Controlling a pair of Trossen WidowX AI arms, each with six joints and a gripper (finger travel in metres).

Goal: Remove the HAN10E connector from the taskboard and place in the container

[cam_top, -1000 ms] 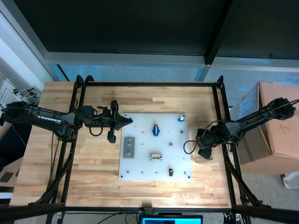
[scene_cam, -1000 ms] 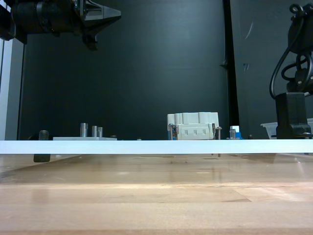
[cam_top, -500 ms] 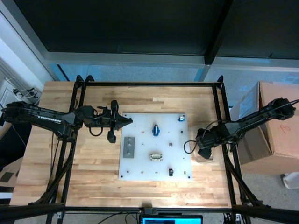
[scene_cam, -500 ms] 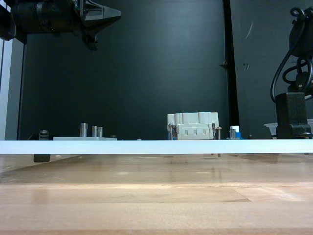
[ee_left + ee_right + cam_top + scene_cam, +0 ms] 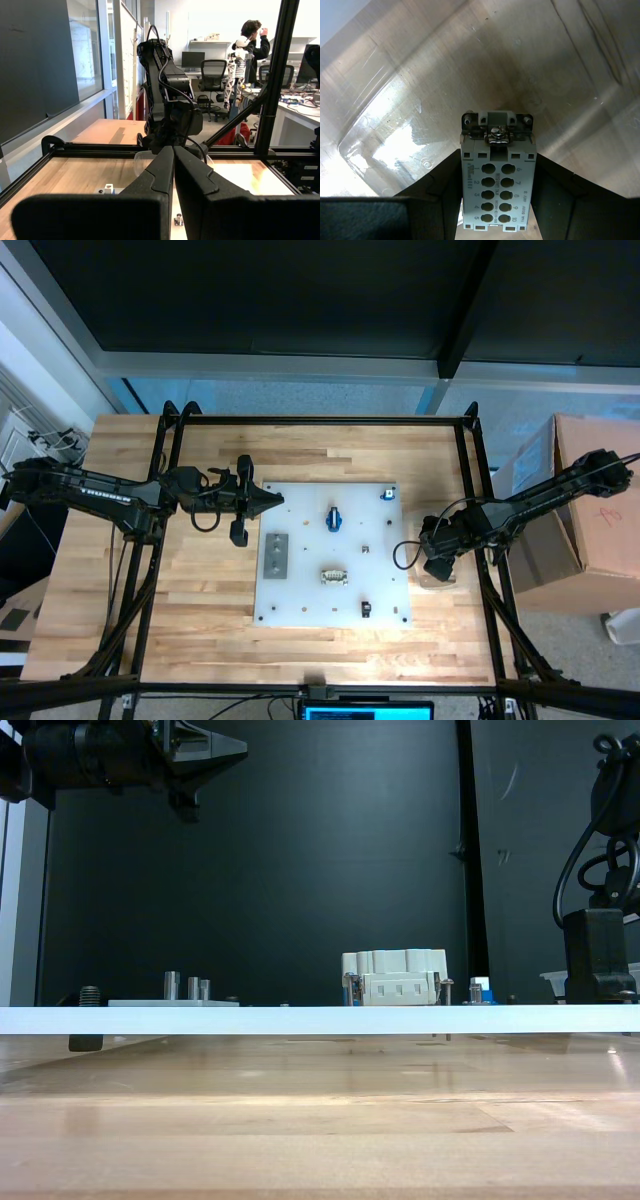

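The HAN10E connector (image 5: 497, 187), a grey block with ten numbered holes, is held clear of the board, with my right gripper (image 5: 497, 157) shut on its sides. Below it lies the floor of the clear plastic container (image 5: 405, 95). From above, the right gripper (image 5: 437, 566) hangs over the container (image 5: 440, 583), just off the white taskboard's (image 5: 300, 610) right edge. A beige connector base (image 5: 334, 577) stays seated on the board. My left gripper (image 5: 276, 498) is shut and empty, raised above the board's upper left corner.
The taskboard also carries a grey metal block (image 5: 276, 554), a blue part (image 5: 333, 519) and small fittings. A black frame (image 5: 470, 500) rings the wooden table. A cardboard box (image 5: 590, 510) stands off the right side.
In the low view my right gripper has edged slightly to the right over the container, with the connector still in it. The left arm has not moved.
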